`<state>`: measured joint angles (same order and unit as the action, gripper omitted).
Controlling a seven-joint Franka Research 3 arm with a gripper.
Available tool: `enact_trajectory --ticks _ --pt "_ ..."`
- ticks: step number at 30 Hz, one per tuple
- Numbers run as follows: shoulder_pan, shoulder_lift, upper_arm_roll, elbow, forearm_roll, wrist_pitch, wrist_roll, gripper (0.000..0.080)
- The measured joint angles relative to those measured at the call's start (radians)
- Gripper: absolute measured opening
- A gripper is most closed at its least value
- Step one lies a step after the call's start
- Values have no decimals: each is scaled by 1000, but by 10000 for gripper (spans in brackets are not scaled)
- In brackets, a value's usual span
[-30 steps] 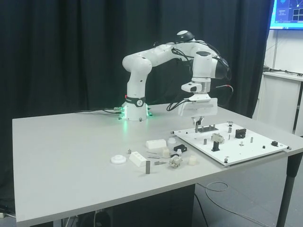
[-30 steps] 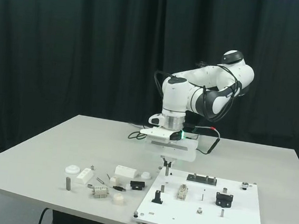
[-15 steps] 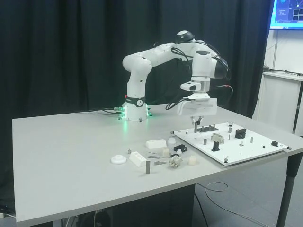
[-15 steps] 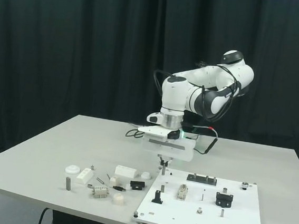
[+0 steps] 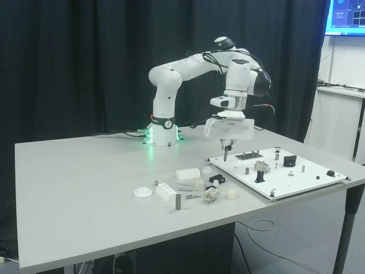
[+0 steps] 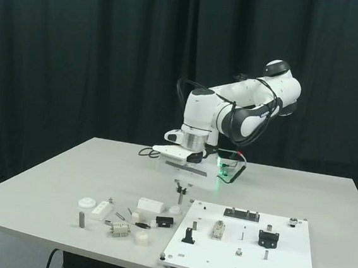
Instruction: Place round peg 3.
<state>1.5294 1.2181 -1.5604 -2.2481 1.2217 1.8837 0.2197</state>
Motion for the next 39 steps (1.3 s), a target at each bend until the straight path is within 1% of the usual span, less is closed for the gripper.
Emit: enact_trajectory --ticks 6,12,17,27,30,33,39 --pt "-34 0 0 -6 -14 0 -35 99" --pt "-73 1 0 -21 -18 1 -68 99" --pt "-114 5 0 -37 -18 13 -142 99" --pt "-208 12 1 -67 -13 16 -301 99" --pt "-235 19 2 -78 -5 18 -341 99" --pt "-264 26 9 -87 13 24 -375 99" --pt "-330 41 37 -99 73 54 -454 99"
